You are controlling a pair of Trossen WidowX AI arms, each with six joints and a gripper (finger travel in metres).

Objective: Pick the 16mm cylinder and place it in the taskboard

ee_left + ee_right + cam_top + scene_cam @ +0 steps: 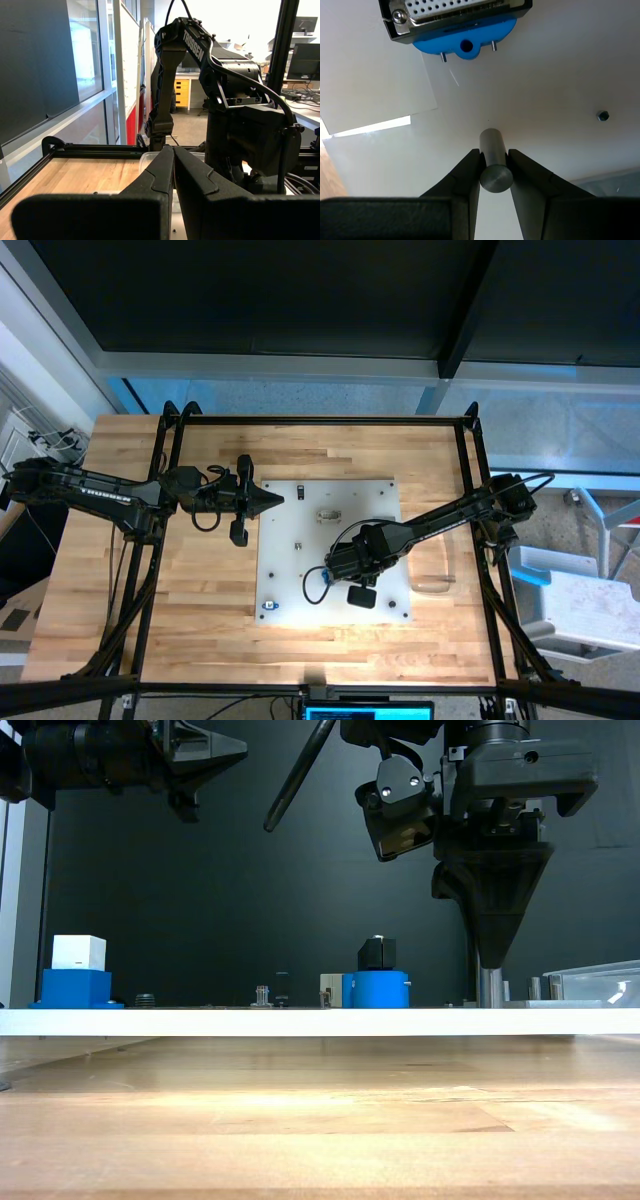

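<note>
Looking from high: finds right gripper [340, 568] over the taskboard [290, 585], left gripper [275, 498] at its left edge. Low: shows 16mm cylinder [490, 988] upright, lower end at board level. Left wrist: left gripper closed tight. Right wrist: cylinder pinched by right gripper.

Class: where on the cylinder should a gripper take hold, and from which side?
Its upper side wall, from straight above: the cylinder stands upright on the taskboard, leaving only curved sides for the fingers. The right gripper clamps it so; the left gripper hangs shut over the board's left edge.
</note>
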